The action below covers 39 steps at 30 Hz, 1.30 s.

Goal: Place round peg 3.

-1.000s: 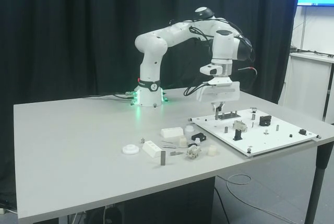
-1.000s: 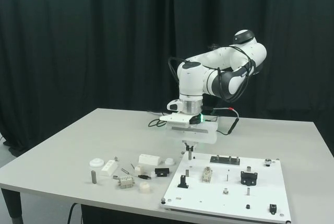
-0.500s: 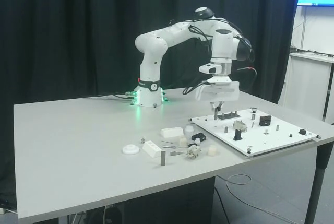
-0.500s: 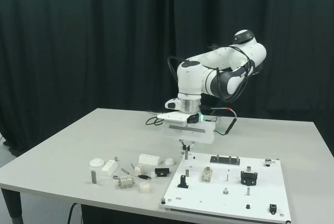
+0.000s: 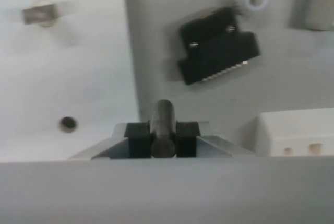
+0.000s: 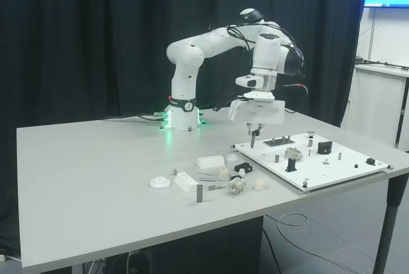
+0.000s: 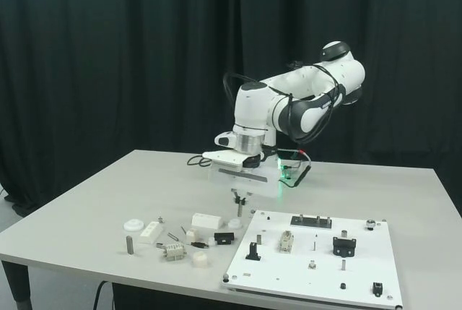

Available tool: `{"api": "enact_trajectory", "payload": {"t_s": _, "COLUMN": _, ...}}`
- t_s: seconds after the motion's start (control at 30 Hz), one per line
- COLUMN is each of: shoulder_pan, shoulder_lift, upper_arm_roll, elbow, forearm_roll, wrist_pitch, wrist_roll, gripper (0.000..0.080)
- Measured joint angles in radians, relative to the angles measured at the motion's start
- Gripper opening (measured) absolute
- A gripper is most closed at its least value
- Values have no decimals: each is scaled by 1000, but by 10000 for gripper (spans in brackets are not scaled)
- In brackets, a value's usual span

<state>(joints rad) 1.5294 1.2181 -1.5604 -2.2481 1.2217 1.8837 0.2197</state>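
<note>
One peg [image 5: 164,127], a short grey cylinder, is being pinched between the black fingers [image 5: 136,139] of the gripper [image 6: 254,131], and it is hanging upright below them. Over the last second the arm has been swinging away from the middle of the white board [image 7: 361,270]: earlier the gripper was hovering over the board's far left corner, close to the black bar [image 7: 311,220] mounted there, and now it is sitting off the board's left edge, above the bare grey counter [image 6: 96,172] near the loose white block [image 7: 206,220] and the black connector [image 5: 218,45]. The wrist view is showing the board's edge running just beside the peg, with a small round hole [image 5: 68,124] in the board off to one side.

That shift is suggesting the peg is not yet seated anywhere; it is being carried clear of the board surface, not lowered. For the task, the placing step is looking unfinished: the peg is travelling with the gripper, and which hole it is meant for cannot be told from here.
</note>
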Motion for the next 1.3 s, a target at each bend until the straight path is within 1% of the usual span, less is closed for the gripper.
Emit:
{"api": "enact_trajectory", "payload": {"t_s": 0.2, "shoulder_pan": -34, "shoulder_lift": 0, "upper_arm_roll": 0, "elbow": -6, "forearm_roll": -14, "wrist_pitch": 0, "wrist_roll": -35, "gripper": 99}}
{"api": "enact_trajectory", "payload": {"t_s": 0.4, "shoulder_pan": -73, "shoulder_lift": 1, "upper_arm_roll": 0, "elbow": -21, "forearm_roll": -18, "wrist_pitch": 1, "wrist_roll": -68, "gripper": 99}}
{"api": "enact_trajectory", "payload": {"t_s": 0.57, "shoulder_pan": -114, "shoulder_lift": 5, "upper_arm_roll": 0, "elbow": -37, "forearm_roll": -18, "wrist_pitch": 13, "wrist_roll": -142, "gripper": 99}}
{"api": "enact_trajectory", "payload": {"t_s": 0.9, "shoulder_pan": -208, "shoulder_lift": 12, "upper_arm_roll": 1, "elbow": -67, "forearm_roll": -13, "wrist_pitch": 16, "wrist_roll": -301, "gripper": 99}}
{"api": "enact_trajectory", "payload": {"t_s": 1.0, "shoulder_pan": -235, "shoulder_lift": 19, "upper_arm_roll": 2, "elbow": -78, "forearm_roll": -5, "wrist_pitch": 18, "wrist_roll": -341, "gripper": 99}}
{"api": "enact_trajectory", "payload": {"t_s": 1.1, "shoulder_pan": -264, "shoulder_lift": 26, "upper_arm_roll": 9, "elbow": -87, "forearm_roll": 13, "wrist_pitch": 24, "wrist_roll": -375, "gripper": 99}}
{"api": "enact_trajectory", "payload": {"t_s": 1.3, "shoulder_pan": -330, "shoulder_lift": 41, "upper_arm_roll": 37, "elbow": -99, "forearm_roll": 73, "wrist_pitch": 54, "wrist_roll": -454, "gripper": 99}}
